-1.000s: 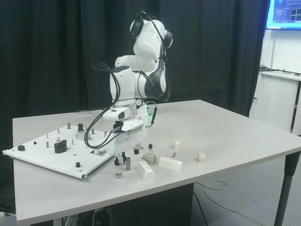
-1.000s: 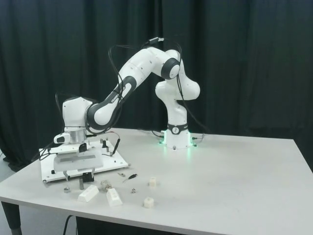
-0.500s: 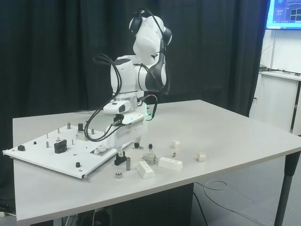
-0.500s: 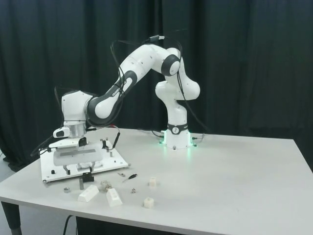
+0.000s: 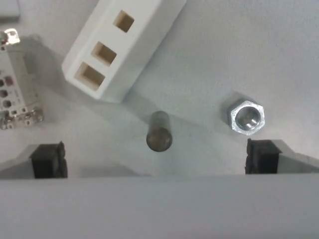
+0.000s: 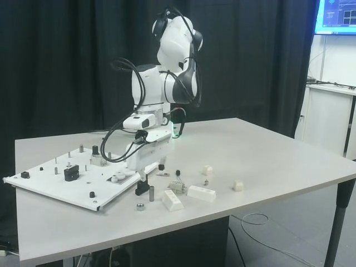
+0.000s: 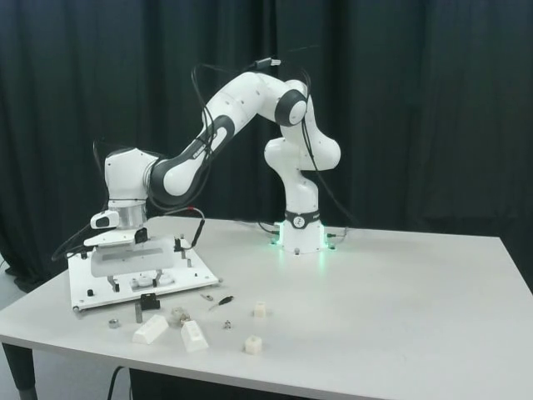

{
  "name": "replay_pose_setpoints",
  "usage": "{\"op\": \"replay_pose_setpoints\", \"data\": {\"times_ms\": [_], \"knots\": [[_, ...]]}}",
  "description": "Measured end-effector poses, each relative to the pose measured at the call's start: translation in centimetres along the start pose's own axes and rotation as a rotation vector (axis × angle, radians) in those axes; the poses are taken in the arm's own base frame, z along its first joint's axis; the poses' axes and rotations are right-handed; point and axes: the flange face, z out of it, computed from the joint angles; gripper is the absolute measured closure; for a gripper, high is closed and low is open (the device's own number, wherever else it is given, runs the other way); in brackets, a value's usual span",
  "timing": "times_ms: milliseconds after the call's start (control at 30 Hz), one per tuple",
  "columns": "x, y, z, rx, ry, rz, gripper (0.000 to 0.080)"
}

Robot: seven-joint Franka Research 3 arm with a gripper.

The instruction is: Remove square peg 2.

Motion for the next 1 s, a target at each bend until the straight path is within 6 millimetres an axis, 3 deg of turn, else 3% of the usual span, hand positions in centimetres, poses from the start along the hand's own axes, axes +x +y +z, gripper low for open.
{"op": "replay_pose_setpoints", "data": {"times_ms": [533, 733, 1000], "knots": [[-0.1, 0.5, -1.8, -0.080, -0.039, -0.078, 0.0003], [-0.4, 2.3, -3.4, -0.146, -0.054, -0.117, 0.0003], [-1.5, 6.2, -5.2, -0.204, -0.074, -0.149, 0.0003]]}}
